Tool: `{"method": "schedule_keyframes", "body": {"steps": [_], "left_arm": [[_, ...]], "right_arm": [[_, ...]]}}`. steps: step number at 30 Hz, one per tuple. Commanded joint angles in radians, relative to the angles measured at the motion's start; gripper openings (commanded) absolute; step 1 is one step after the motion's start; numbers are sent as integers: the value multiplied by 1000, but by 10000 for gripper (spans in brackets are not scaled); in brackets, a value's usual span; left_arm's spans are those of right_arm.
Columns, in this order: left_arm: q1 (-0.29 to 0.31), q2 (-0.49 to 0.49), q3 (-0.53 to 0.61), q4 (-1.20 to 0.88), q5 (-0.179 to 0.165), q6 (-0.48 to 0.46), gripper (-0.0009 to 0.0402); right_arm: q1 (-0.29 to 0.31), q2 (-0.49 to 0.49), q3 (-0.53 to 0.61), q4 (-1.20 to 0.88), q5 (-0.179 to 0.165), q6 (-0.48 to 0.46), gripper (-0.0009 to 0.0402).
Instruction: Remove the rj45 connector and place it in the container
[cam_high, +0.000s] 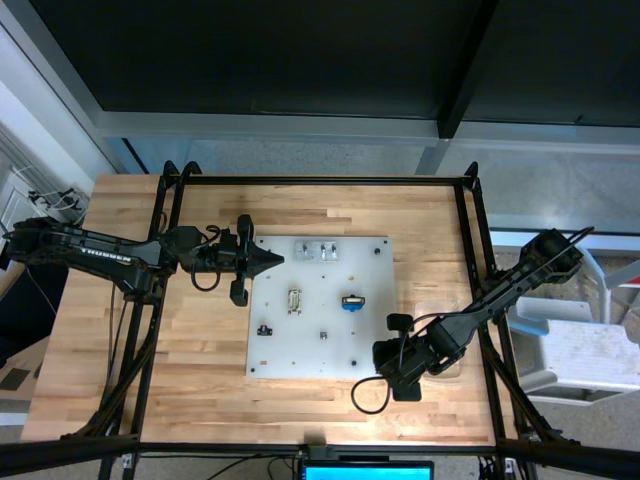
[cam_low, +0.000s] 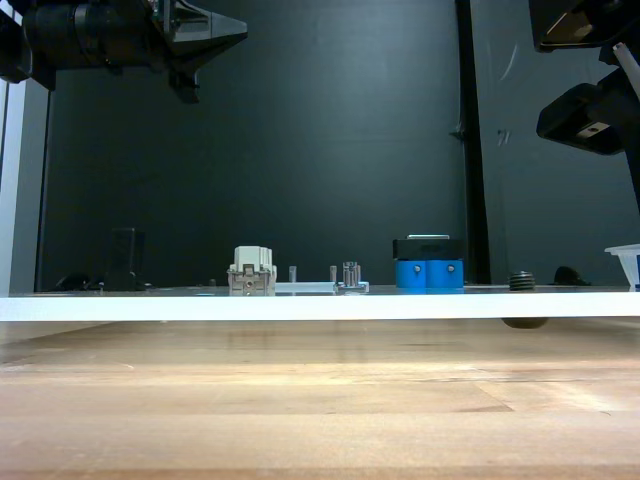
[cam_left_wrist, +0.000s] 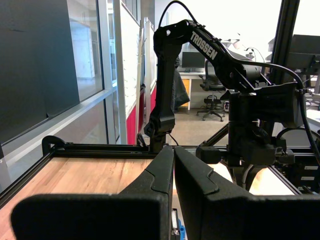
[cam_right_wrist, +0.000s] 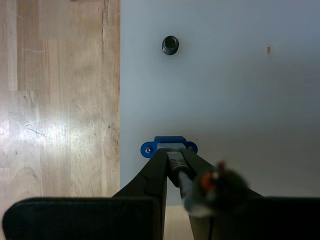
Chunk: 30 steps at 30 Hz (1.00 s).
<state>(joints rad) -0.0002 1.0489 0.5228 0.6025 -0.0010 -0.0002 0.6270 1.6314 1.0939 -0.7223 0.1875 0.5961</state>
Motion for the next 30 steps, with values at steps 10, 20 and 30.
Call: {"method": "schedule_keyframes", "body": {"steps": [10,20,30], "left_arm": [[0,0,0,0,0,0,1],[0,0,0,0,0,0,1],[0,0,0,0,0,0,1]], "right_arm": [[-1,1,3,2,-9,-5,0],[0,1,3,2,-24,-7,0],[0,-2,27,-26,-34,-10,0]]}}
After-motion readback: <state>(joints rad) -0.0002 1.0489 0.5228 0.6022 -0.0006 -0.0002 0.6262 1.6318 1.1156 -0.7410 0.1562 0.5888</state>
